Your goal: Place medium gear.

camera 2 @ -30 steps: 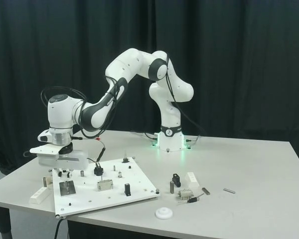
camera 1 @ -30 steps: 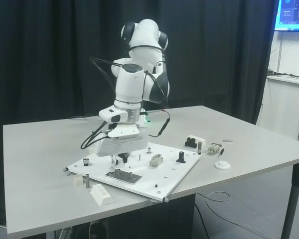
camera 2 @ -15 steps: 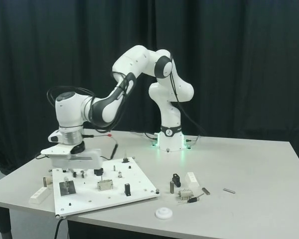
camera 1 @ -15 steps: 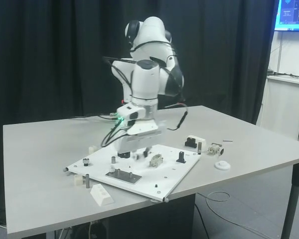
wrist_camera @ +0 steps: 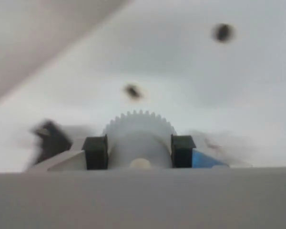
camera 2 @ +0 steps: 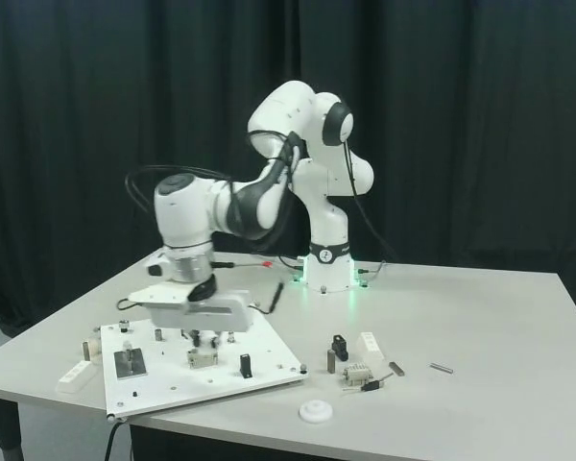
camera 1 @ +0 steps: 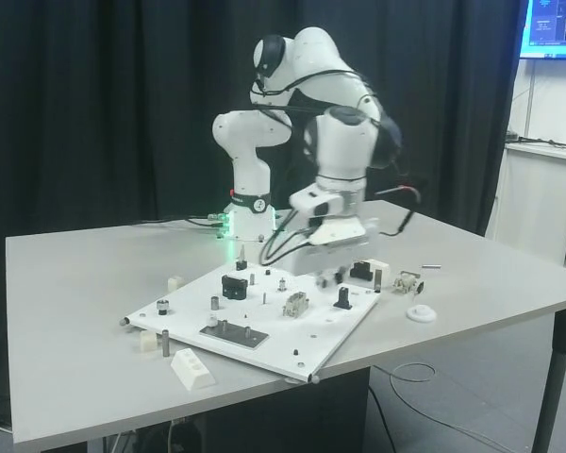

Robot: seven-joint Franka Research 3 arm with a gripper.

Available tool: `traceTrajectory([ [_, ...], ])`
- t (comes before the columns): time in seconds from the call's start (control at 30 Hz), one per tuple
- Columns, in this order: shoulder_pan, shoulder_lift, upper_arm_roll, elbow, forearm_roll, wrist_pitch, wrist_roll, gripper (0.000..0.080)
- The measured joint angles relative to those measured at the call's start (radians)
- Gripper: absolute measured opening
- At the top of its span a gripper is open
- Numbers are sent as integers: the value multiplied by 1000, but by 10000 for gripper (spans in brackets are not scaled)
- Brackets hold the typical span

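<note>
A white toothed medium gear point(wrist_camera: 139, 128) sits between my two black fingertips point(wrist_camera: 95, 151) in the wrist view, with the gripper point(wrist_camera: 139, 152) shut on it. Below the gear lies the white assembly board point(wrist_camera: 190, 76) with small dark holes point(wrist_camera: 132, 90). From the room, the gripper point(camera 1: 325, 276) hangs just above the right part of the board point(camera 1: 264, 351), near a black bracket point(camera 1: 343, 298). The second room view shows the gripper point(camera 2: 204, 338) over the board's middle point(camera 2: 163, 386). The gear itself is too small to make out in either room view.
On the board stand a grey plate with pegs point(camera 1: 234, 333), a metal block point(camera 1: 294, 303) and a black part point(camera 1: 233, 286). A white wedge block point(camera 1: 192, 368) lies off its near corner. A white round disc point(camera 1: 421, 312) and small parts point(camera 1: 407, 281) lie on the table to the right.
The arm has swung from the board's near-left end across to its right part, carrying the gear along, and the gripper has stayed shut.
</note>
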Motion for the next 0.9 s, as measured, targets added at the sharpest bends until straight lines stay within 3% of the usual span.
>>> traceTrajectory([
  [0.47,169,-10,29,0,-1,-1,257,281],
  [0.9,301,-4,56,0,-3,10,421,281],
])
